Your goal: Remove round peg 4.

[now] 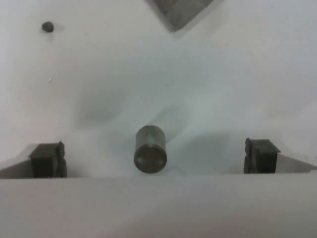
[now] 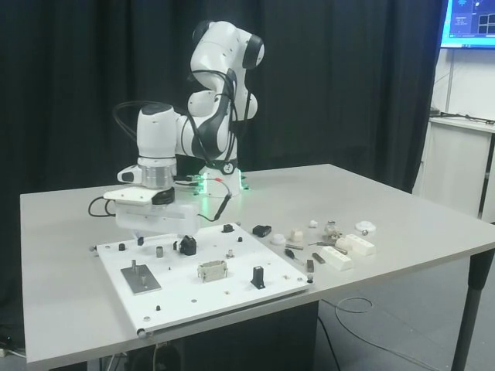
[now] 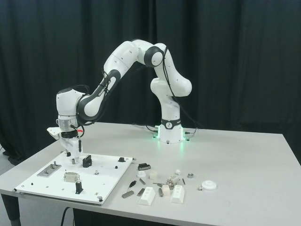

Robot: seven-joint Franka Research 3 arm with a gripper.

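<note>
Two-fingered gripper (image 1: 154, 157) on the white arm, wide open, with black finger pads (image 1: 48, 159) far out on each side. Short grey round metal peg (image 1: 150, 149) standing upright between them, touching neither pad, with plenty of free space on both sides. Peg seated in the flat white square board (image 2: 232, 290) near that board's far left edge as seen in the first room view, under the gripper (image 2: 149, 229). Hanging low over the board's back corner in the second room view too, gripper (image 3: 71, 151) pointing straight down. Small black hole (image 1: 47, 27) in the board a good way off from the peg, and a grey metal plate's corner (image 1: 179, 11) farther off still. On the board, well apart from the peg: a grey flat metal plate with a stud (image 2: 140, 277), a black knob-like part (image 2: 186, 246), a grey open metal frame (image 2: 211, 270), a black upright block (image 2: 258, 277). Board sitting near the front edge of the big grey table (image 2: 371, 197). Loose white blocks (image 2: 345, 252) and other small bits lying on the table beside the board, away from the arm. Wide bare tabletop behind and to the sides. Black curtain (image 3: 235, 56) behind everything.
</note>
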